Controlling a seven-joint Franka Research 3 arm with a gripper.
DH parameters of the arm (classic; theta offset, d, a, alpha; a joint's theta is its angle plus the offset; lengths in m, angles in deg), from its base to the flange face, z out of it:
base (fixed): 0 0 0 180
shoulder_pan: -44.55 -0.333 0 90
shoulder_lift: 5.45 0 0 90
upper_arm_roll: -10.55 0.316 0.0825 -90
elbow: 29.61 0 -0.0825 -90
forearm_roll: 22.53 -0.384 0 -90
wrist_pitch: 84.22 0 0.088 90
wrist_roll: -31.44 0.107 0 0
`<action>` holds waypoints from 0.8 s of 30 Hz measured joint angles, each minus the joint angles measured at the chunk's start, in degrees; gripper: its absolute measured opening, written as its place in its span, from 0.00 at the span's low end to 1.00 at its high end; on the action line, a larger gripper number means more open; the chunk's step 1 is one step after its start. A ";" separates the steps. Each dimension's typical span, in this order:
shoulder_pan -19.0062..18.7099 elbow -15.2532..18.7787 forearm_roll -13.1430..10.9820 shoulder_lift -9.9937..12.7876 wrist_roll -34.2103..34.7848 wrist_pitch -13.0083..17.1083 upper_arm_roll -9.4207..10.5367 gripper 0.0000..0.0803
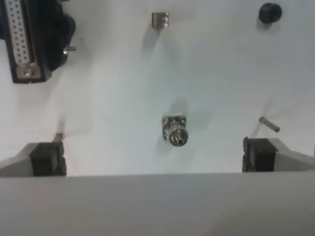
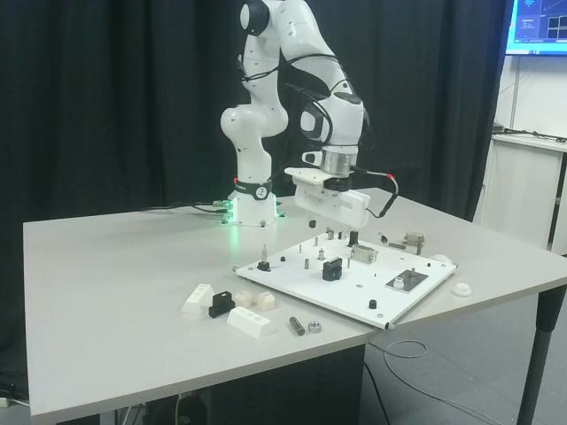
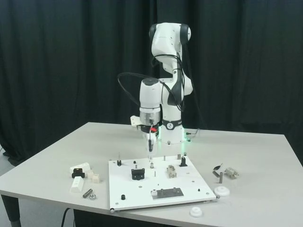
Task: Remove BNC.
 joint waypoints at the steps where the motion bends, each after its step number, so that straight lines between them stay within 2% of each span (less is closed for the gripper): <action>1: 0.01 0.49 0.01 -0.15 -0.49 0.76 0.00 1.00; 6: 0.09 2.63 0.01 -0.71 -2.67 3.98 -0.11 1.00; 10: 0.19 3.53 0.01 -0.85 -3.34 5.34 -0.13 1.00; 24: -0.14 4.72 -0.23 -0.38 -4.42 6.38 0.64 1.00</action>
